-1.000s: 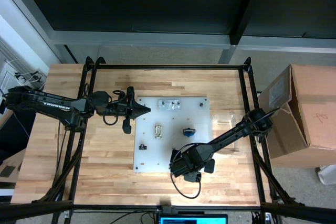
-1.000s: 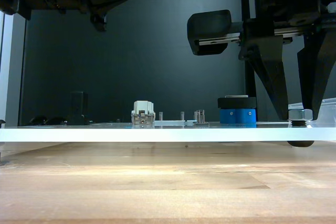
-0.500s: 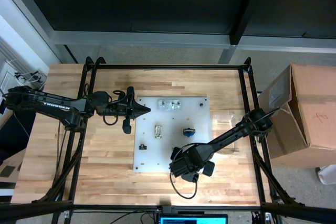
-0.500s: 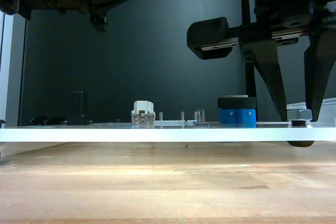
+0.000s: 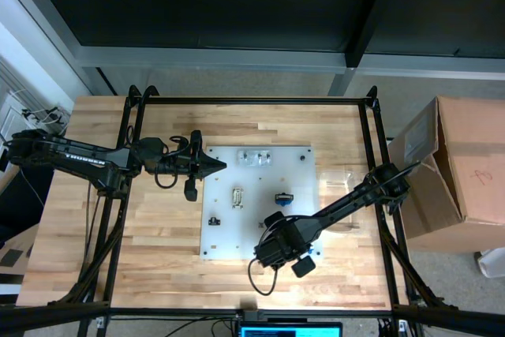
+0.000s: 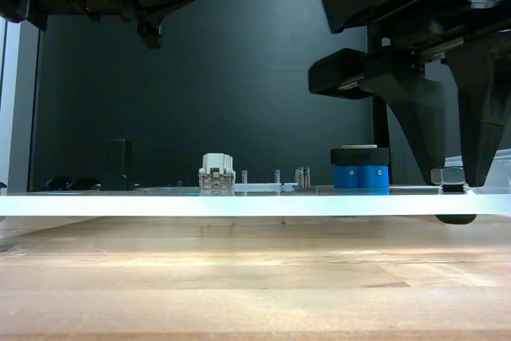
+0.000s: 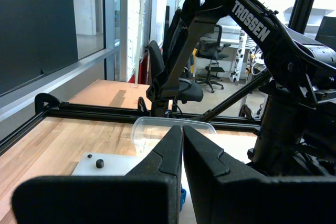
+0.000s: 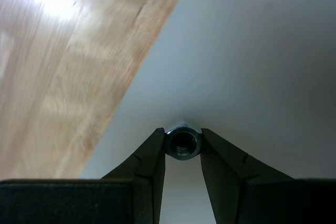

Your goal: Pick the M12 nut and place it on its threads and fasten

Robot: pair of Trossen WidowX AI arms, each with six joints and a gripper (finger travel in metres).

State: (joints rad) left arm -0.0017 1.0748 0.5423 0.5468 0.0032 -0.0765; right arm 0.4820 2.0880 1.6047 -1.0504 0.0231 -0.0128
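The M12 nut (image 6: 447, 176) on its stud (image 6: 452, 188) at the board's (image 5: 225, 234) 5 o'clock is pinched by the right gripper (image 8: 182, 130), which has been turned, so fastening seems started; the left gripper (image 5: 221, 166) is held pressed together at 9 o'clock.

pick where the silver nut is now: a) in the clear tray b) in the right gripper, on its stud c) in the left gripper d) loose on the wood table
b: the right wrist view shows the nut pinched by the right gripper, and the low view shows it atop the black stud; the left gripper, shut and empty, hovers high over the board's left edge.
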